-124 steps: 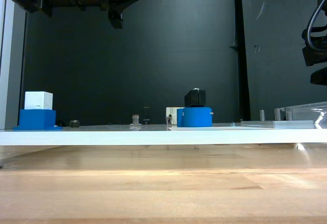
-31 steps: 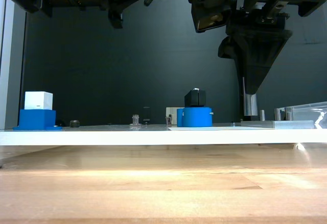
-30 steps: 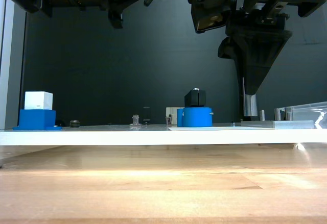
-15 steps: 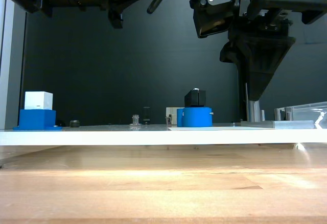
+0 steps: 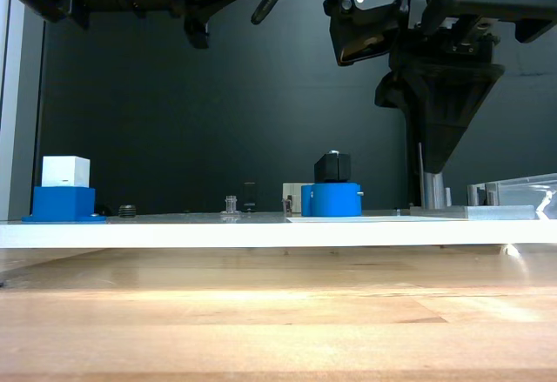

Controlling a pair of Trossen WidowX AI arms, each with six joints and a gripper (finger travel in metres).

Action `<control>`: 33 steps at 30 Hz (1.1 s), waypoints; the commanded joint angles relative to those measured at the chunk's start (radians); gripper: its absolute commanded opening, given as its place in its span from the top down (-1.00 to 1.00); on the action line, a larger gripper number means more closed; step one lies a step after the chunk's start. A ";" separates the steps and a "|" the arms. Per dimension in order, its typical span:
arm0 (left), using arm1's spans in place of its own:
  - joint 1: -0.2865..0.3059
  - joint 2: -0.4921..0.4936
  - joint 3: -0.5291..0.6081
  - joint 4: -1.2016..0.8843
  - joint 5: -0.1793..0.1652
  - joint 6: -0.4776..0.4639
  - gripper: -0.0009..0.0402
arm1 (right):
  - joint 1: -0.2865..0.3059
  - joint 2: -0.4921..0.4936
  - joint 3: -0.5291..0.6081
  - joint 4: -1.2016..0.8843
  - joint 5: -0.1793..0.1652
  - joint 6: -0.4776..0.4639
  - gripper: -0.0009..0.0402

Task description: Pick the 16mm cylinder and install on the taskboard

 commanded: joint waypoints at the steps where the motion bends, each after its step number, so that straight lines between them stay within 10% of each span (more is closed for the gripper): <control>1: 0.000 0.000 0.000 0.000 0.000 0.000 0.96 | 0.000 0.000 -0.005 0.006 0.000 -0.001 0.95; 33: 0.000 0.000 0.000 0.000 0.000 0.000 0.96 | 0.000 0.000 -0.014 0.019 -0.002 0.002 0.95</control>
